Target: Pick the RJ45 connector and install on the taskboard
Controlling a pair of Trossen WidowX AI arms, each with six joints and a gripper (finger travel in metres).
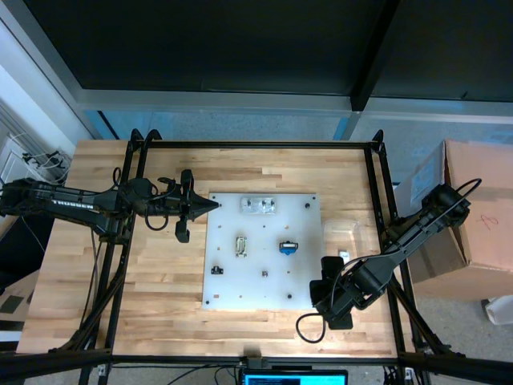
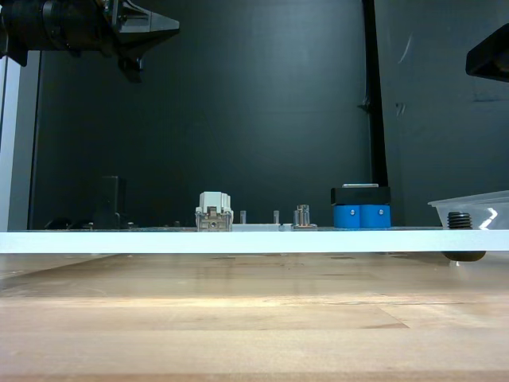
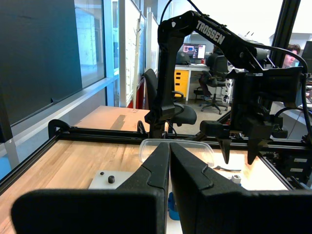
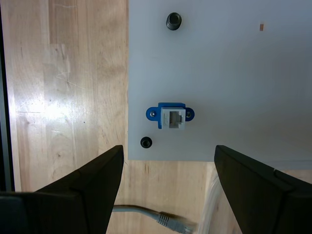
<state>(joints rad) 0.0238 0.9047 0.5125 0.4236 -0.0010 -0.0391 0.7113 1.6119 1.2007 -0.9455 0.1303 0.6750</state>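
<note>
Now, left gripper (image 1: 215, 206): pressed together at taskboard (image 1: 240, 282) edge
Right gripper (image 4: 168, 148): spread above table (image 1: 160, 273)
RJ45 connector (image 4: 170, 223): free beside taskboard

- I see the left gripper (image 2: 173, 26) high at the left, well above the task board (image 2: 119, 240), its fingers drawn together to a point.
- A black piece of the right arm (image 2: 490, 54) shows high at the right.
- On the board stand a grey-white connector (image 2: 213, 214), a small metal fitting (image 2: 301, 216) and a blue mount (image 2: 362, 215).
- A clear tray (image 2: 477, 203) sits at the right.
</note>
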